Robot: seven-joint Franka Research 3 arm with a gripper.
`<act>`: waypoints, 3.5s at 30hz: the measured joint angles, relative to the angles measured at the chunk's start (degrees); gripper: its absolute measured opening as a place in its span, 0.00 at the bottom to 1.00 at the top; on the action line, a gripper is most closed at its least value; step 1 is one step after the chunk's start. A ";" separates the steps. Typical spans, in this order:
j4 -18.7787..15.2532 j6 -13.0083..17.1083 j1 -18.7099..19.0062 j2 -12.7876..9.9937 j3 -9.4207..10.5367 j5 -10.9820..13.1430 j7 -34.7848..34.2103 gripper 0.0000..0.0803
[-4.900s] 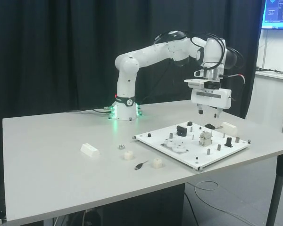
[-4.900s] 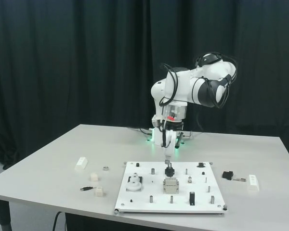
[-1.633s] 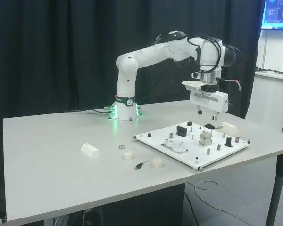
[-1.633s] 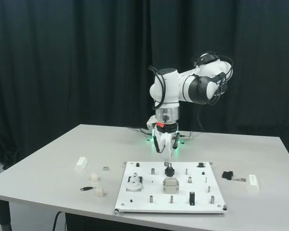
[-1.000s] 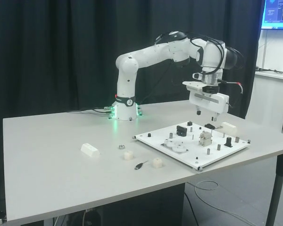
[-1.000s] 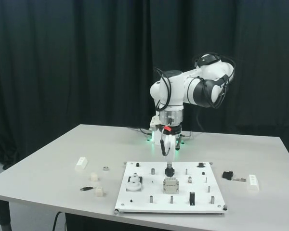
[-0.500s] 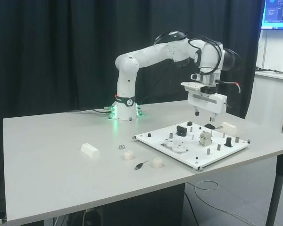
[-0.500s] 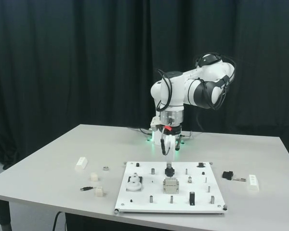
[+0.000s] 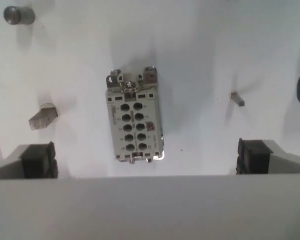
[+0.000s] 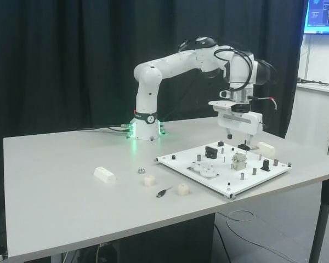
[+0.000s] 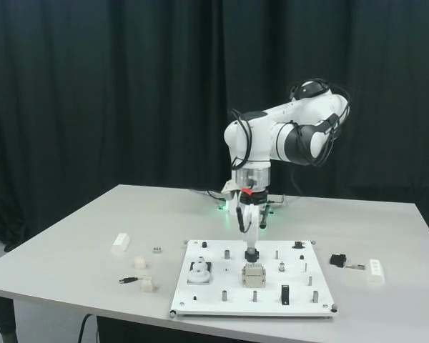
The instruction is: Remove waterproof.
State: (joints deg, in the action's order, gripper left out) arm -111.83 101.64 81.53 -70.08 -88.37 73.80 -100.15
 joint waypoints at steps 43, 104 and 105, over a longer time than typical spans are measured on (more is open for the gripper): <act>0.40 0.39 -1.05 0.00 2.87 1.56 -0.55 1.00; 2.77 2.36 -3.99 -0.93 7.46 1.68 -1.50 1.00; 2.77 2.41 -4.01 -0.93 7.55 1.68 -1.50 1.00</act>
State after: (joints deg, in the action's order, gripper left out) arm -109.05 104.05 77.52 -71.01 -80.82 75.48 -101.64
